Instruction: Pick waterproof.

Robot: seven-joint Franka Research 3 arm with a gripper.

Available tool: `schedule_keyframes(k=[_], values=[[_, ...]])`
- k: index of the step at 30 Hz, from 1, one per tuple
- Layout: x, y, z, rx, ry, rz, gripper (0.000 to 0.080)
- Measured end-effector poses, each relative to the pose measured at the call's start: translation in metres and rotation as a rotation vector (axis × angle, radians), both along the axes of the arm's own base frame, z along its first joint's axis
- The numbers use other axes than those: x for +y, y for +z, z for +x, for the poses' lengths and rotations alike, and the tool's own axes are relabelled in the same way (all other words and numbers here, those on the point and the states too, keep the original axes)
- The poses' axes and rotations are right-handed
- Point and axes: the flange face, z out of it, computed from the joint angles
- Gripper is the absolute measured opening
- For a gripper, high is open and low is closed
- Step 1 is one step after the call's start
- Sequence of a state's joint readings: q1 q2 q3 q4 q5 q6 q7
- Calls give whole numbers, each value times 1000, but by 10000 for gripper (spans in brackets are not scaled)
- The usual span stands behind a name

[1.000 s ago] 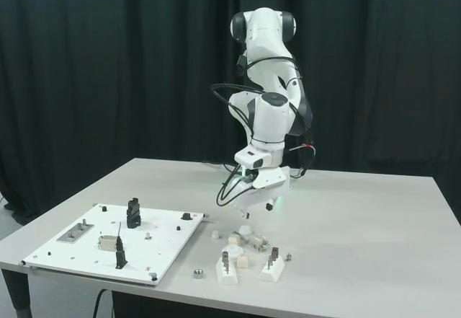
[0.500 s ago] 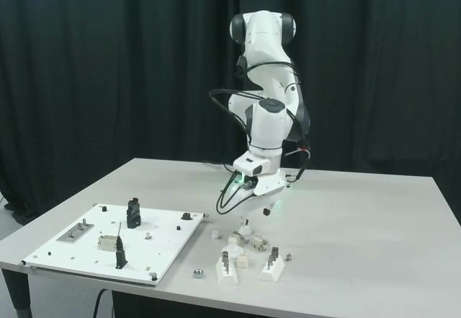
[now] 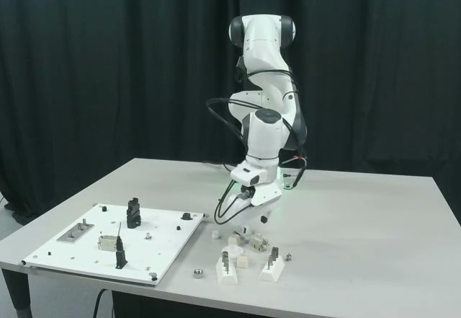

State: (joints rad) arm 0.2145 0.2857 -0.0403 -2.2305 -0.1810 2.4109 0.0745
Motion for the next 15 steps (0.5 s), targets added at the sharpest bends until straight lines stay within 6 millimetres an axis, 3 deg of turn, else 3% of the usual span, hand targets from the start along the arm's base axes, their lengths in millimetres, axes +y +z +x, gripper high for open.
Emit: schedule_keyframes(k=[15], values=[[11,-21,-20,-10,5,19,800]])
